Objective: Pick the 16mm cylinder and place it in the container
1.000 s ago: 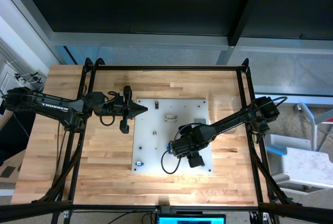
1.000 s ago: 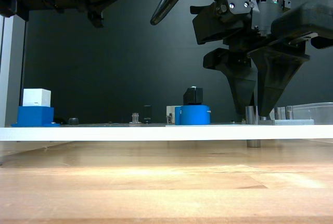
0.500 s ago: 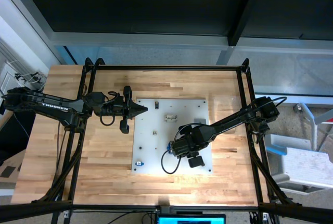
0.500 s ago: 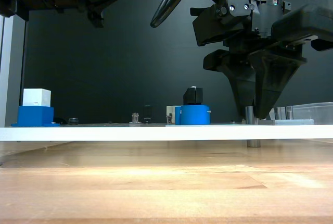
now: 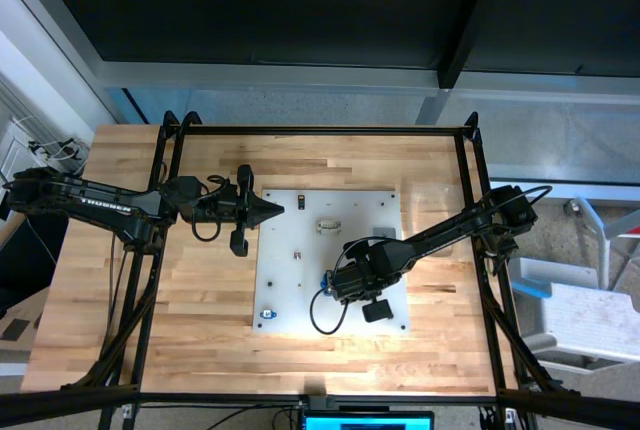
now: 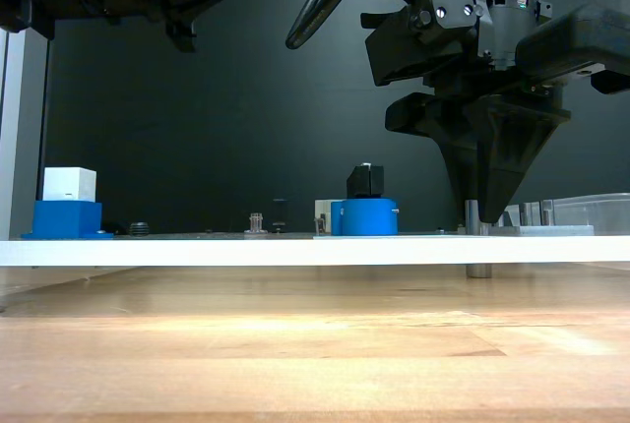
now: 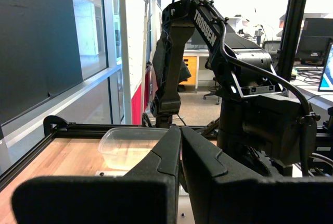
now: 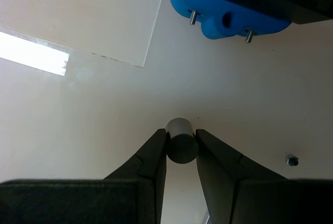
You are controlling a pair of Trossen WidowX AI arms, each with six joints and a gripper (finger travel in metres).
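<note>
Butcher-block surface (image 5: pixel 200 350) carries a white board (image 5: pixel 290 290), where the 16mm cylinder (image 8: pixel 181 143) stands upright near a blue part (image 8: pixel 229 15). The right tool (image 6: pixel 485 209) is closed on it, fingertips pressing opposite sides of its round flank. Solid metal, the peg is probably stiff, smooth and slippery, so a firm squeeze across its middle suits it. The left tool (image 7: pixel 180 130) hangs pinched together and empty by the board's left edge. The container (image 5: pixel 432 200) sits well apart, off the board's far right corner.

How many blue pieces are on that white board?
2. A blue block at the board's near-left corner; a blue knob mid-board, beside the right gripper shut on the cylinder. Left gripper hovers shut above the board's left edge.
</note>
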